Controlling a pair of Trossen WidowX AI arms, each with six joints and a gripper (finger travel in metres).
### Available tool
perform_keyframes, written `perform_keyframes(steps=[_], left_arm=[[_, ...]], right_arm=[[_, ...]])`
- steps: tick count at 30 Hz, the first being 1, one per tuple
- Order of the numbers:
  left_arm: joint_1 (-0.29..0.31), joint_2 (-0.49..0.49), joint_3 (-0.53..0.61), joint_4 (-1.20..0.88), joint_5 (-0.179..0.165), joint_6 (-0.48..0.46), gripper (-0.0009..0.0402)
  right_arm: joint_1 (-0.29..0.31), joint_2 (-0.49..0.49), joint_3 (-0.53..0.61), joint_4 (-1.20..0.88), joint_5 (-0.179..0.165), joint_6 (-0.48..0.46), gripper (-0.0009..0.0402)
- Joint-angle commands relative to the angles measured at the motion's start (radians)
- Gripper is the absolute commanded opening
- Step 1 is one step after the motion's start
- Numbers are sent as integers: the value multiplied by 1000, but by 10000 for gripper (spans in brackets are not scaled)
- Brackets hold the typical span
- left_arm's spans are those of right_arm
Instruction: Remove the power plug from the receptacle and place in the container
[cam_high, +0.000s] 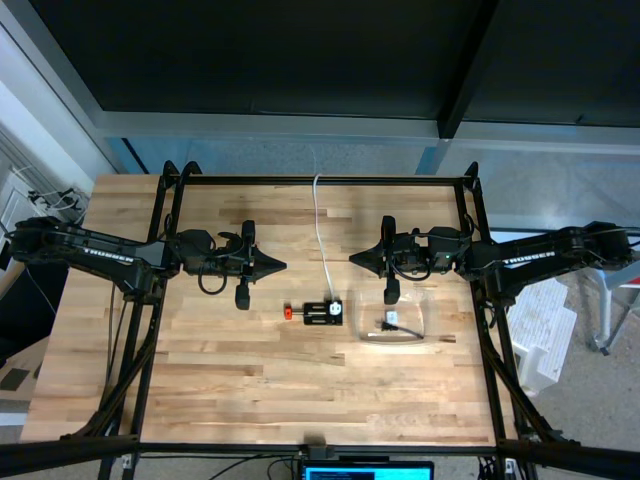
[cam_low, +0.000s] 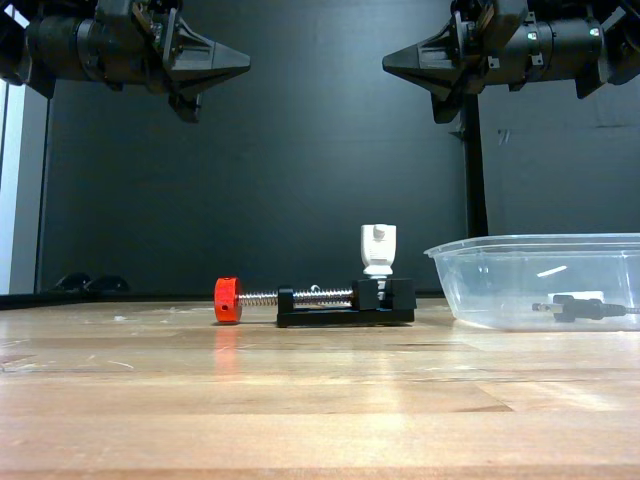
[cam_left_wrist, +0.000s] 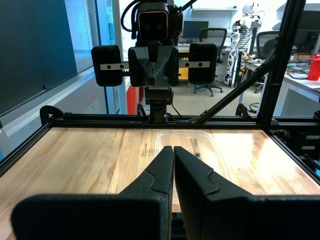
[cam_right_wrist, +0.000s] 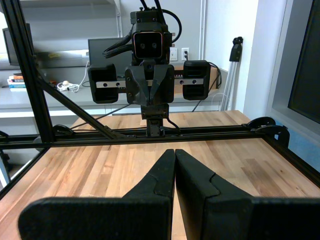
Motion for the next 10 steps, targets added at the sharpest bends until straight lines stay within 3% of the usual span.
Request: perform_keyframes(steps=[1,10], left_arm=[[0,0,0,0,0,0,0],[0,0,0,0,0,0,0]], right_arm=[[0,0,1,0,0,0,0],[0,0,1,-5,0,0,0]])
